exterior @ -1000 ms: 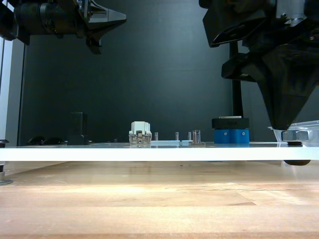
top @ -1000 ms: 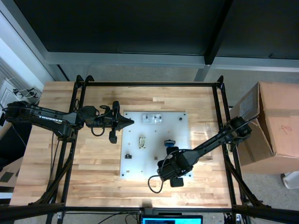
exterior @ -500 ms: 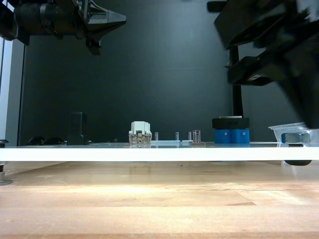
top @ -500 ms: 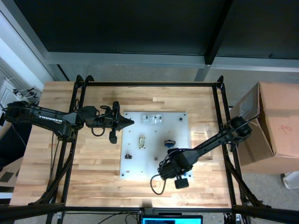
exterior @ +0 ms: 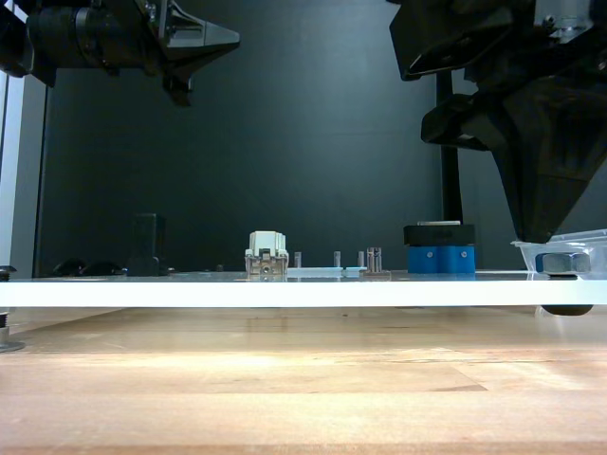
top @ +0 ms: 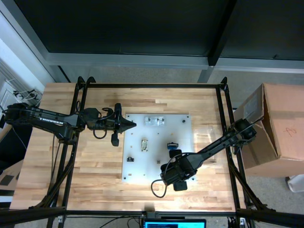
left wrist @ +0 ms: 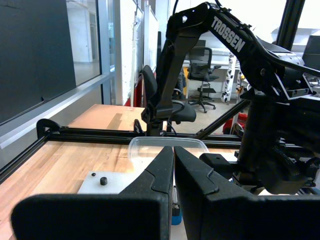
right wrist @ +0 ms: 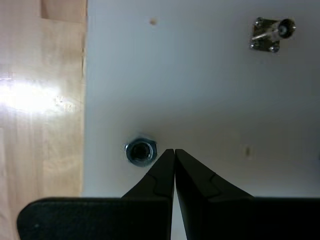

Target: Pick the M12 nut and place it on its threads and fasten

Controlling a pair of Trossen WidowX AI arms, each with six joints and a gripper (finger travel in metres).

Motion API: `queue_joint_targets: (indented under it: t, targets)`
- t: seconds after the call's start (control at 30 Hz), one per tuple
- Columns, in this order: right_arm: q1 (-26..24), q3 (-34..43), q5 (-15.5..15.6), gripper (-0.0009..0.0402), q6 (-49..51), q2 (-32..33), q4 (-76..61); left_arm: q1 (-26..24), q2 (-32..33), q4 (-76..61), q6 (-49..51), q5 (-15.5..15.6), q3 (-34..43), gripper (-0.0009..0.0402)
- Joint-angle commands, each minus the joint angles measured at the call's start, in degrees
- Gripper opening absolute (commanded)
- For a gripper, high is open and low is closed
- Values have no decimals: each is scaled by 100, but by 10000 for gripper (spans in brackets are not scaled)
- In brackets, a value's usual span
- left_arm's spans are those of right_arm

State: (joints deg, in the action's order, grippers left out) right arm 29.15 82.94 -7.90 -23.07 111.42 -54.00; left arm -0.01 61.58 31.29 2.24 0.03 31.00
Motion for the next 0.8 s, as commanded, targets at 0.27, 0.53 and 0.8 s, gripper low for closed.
queue_joint_targets:
  t: [0.27,0.53,0.8]
  targets:
    - [33,-26,1786,0,409,42,-11,0,2,7,0,0,0,0]
    - [48,-22,1165,0,387,-11,-208,0,2,11,0,0,0,0]
    - [50,-22,817,0,229,-63,-179,2,2,4,0,0,0,0]
